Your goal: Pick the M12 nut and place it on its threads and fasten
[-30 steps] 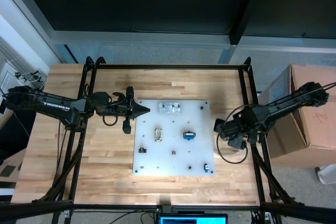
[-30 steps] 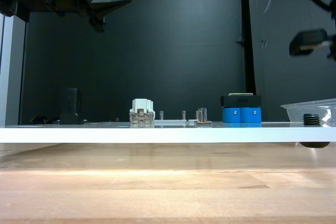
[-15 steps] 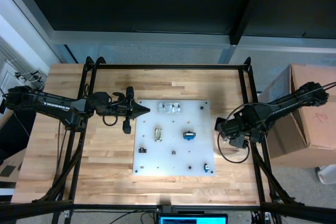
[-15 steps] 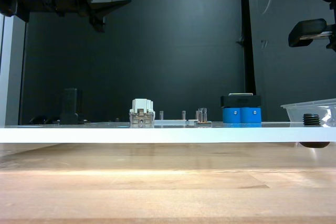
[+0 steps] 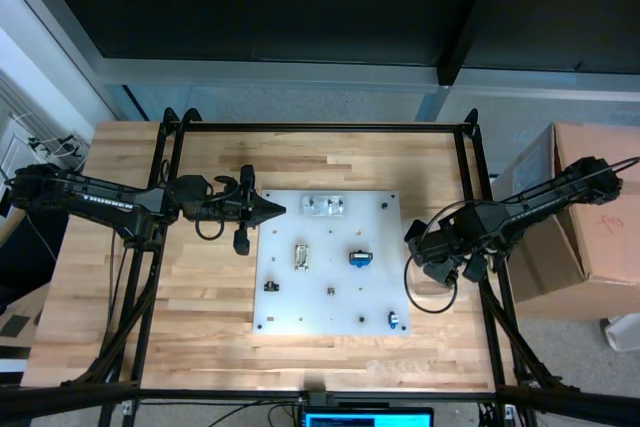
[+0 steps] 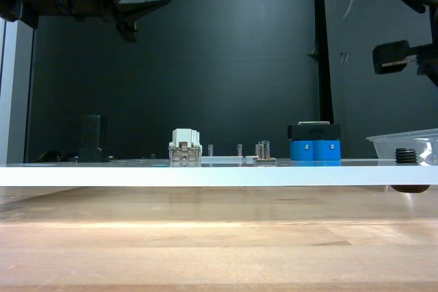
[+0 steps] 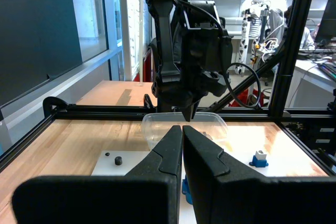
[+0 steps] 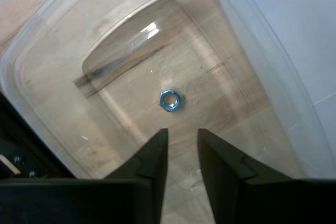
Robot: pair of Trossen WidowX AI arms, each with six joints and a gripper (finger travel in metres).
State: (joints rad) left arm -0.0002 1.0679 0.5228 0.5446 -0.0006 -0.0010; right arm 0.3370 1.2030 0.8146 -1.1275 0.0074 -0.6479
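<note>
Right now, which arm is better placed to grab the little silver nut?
Right. The right gripper hangs open over the clear tray, where the nut lies free just ahead of its fingers. The left gripper, shut, hangs at the left edge of the board.

1. A clear tray (image 8: 42, 51) lies directly beneath the right gripper (image 8: 182, 136).
2. A cardboard box (image 5: 585, 217) stands behind that gripper, beyond the wooden table (image 5: 90, 282).
3. A blue block (image 5: 360, 258) sits on the white board (image 5: 300, 312), between the two grippers.
4. A silver bracket (image 5: 323, 206) lies just ahead of the left gripper (image 5: 272, 211).
</note>
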